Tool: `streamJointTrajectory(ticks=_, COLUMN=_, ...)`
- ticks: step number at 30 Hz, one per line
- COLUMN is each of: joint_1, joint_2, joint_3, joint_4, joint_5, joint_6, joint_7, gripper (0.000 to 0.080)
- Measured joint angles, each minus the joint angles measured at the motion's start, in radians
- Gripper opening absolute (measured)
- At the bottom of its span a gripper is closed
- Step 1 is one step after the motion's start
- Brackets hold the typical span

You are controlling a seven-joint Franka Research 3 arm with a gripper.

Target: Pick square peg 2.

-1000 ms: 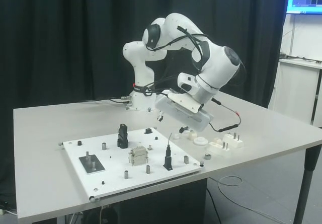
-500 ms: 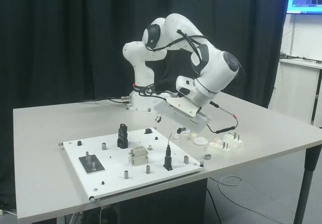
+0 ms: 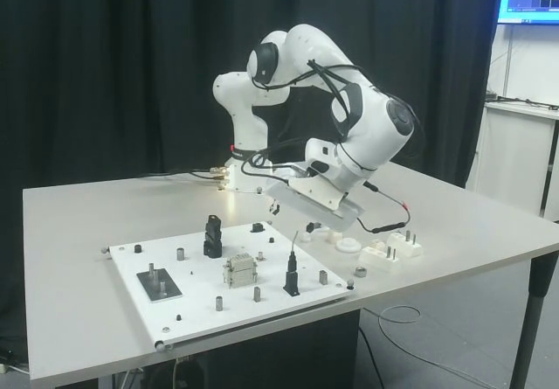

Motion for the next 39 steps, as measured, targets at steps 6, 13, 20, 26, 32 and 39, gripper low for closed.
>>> streamJointTrajectory(ticks=6, joint_1=0.0, joint_2=0.0, joint_3=0.004, joint_4=-0.012, joint_5=0.0, joint_6=-0.014, joint_7=-0.014, gripper=0.08)
streamJointTrajectory(ticks=13, joint_1=0.0, joint_2=-0.002, joint_3=0.008, joint_4=-0.024, joint_5=0.0, joint_6=-0.021, joint_7=-0.029, gripper=0.08)
streamJointTrajectory(ticks=20, joint_1=0.0, joint_2=-0.009, joint_3=0.013, joint_4=-0.035, joint_5=0.0, joint_6=-0.034, joint_7=-0.082, gripper=0.08)
streamJointTrajectory(ticks=26, joint_1=0.0, joint_2=-0.023, joint_3=0.014, joint_4=-0.059, joint_5=0.0, joint_6=-0.044, joint_7=-0.097, gripper=0.08)
streamJointTrajectory(ticks=32, joint_1=0.0, joint_2=-0.046, joint_3=0.016, joint_4=-0.102, joint_5=0.0, joint_6=-0.046, joint_7=-0.11, gripper=0.08)
streamJointTrajectory(ticks=39, joint_1=0.0, joint_2=-0.077, joint_3=0.024, joint_4=-0.159, joint_5=0.001, joint_6=-0.033, joint_7=-0.115, gripper=0.08)
